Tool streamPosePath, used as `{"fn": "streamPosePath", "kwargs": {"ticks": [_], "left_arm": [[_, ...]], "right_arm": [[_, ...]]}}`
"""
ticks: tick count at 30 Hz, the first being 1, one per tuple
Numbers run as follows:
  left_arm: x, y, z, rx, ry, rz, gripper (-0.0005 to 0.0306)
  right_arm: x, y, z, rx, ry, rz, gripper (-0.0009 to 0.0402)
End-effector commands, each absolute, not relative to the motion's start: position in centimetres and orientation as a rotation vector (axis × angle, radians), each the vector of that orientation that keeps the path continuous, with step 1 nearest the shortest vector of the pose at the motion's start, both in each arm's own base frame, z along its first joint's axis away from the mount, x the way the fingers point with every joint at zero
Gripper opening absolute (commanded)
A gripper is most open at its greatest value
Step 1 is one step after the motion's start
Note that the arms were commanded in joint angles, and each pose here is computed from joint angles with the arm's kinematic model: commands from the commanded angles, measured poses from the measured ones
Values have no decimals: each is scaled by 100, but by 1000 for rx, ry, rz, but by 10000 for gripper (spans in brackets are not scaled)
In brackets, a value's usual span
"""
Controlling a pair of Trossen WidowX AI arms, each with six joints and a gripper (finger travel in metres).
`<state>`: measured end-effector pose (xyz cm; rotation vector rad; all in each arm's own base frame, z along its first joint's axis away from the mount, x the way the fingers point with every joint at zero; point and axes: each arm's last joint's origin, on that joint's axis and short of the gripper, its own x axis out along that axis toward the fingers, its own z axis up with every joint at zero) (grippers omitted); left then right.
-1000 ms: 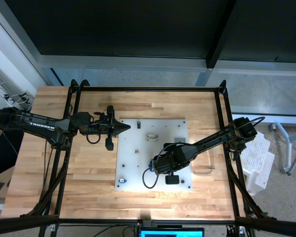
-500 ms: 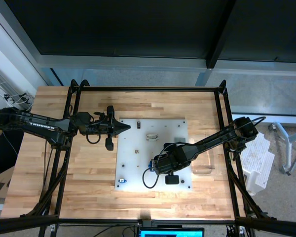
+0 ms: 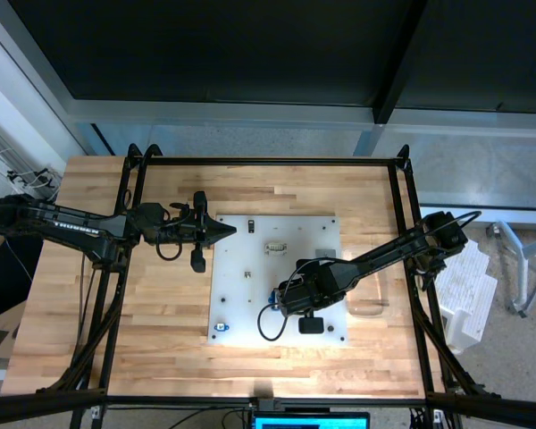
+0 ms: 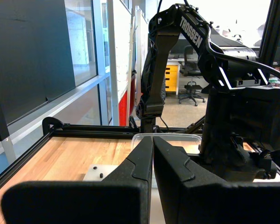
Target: Remove the 16mm cylinder and place in the container
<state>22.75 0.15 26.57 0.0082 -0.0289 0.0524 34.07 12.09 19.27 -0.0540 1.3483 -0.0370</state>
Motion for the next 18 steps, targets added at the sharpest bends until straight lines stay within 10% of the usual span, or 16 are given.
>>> {"fn": "streamPosePath", "kwargs": {"ticks": [1,18], "left_arm": [[2275,15,2658,8,-29,52,0],[2275,15,2658,8,-29,52,0]], "right_arm": [[3407,1210,1919,-54,1350,-37,0],[3393,1203,2022,-47,1329,-31,0]]}}
